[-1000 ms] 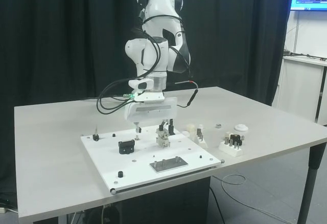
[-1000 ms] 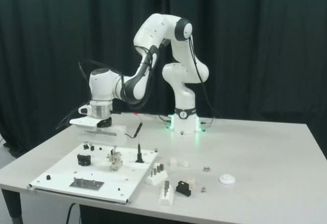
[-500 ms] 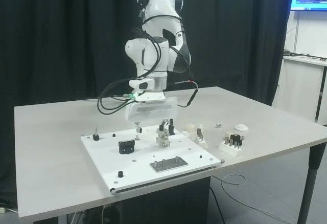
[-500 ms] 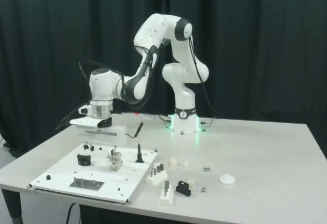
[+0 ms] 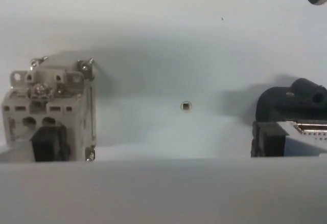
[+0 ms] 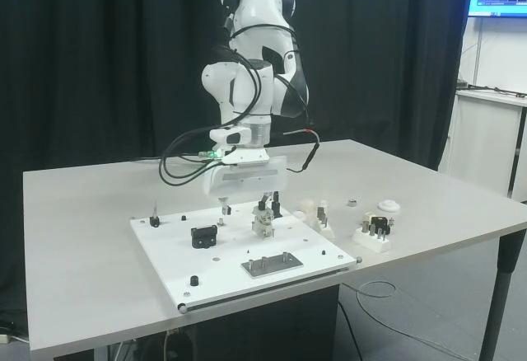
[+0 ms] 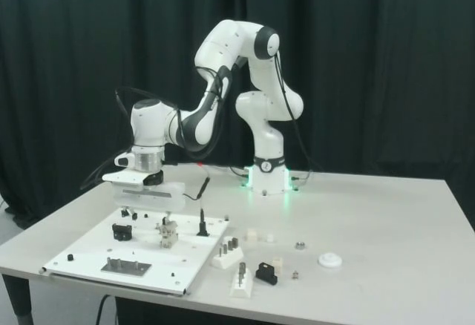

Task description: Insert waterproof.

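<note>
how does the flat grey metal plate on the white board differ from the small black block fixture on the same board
The flat grey metal plate lies low near the white board's front edge, with thin pins standing up from it; the small black block fixture sits farther back, toward the arm. The plate is wider and flatter; the block is more compact and stands taller. One is grey, the other black. Both rest on the board, apart from each other, and neither is under the gripper.

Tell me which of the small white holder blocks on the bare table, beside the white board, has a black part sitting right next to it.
The white holder block nearest the table's front edge in the second room view. A black part sits right beside it; the other block, by the white board, has none.
</note>
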Tool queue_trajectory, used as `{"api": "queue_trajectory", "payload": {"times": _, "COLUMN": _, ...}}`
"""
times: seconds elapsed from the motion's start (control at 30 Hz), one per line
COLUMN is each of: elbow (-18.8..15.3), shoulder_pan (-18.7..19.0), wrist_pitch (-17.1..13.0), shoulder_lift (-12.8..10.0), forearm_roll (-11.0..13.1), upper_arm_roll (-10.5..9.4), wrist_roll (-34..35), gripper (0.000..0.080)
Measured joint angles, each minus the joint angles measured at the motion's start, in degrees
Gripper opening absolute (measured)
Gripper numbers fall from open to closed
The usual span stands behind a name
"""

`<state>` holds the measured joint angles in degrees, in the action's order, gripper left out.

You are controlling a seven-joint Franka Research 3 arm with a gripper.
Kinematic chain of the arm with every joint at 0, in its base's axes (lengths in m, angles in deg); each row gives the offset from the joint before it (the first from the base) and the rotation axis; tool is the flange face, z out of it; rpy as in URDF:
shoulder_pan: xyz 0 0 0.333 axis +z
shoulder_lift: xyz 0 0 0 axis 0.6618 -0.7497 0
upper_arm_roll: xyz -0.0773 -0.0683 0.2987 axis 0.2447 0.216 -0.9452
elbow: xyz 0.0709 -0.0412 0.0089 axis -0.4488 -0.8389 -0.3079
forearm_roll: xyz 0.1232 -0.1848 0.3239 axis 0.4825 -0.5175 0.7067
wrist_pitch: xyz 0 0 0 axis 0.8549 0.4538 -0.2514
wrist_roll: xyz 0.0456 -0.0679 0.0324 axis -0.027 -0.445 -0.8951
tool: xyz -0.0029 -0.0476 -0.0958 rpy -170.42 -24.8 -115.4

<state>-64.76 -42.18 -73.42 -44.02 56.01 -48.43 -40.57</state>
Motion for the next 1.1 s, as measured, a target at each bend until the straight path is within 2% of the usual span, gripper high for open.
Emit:
{"api": "queue_trajectory", "payload": {"times": 0.27, "elbow": 0.0, "shoulder_pan": 0.0, "wrist_pitch": -0.4, "shoulder_lift": -0.1, "forearm_roll": 0.2, "upper_arm_roll": -0.06, "wrist_roll": -0.7, "gripper": 0.0800}}
{"api": "queue_trajectory", "payload": {"times": 0.6, "elbow": 0.0, "shoulder_pan": 0.0, "wrist_pitch": -1.1, "shoulder_lift": -0.2, "forearm_roll": 1.5, "upper_arm_roll": -0.06, "wrist_roll": -1.8, "gripper": 0.0800}}
{"api": "queue_trajectory", "payload": {"times": 1.1, "elbow": 0.0, "shoulder_pan": 0.0, "wrist_pitch": -1.1, "shoulder_lift": -0.2, "forearm_roll": 1.5, "upper_arm_roll": -0.06, "wrist_roll": -2.2, "gripper": 0.0800}}
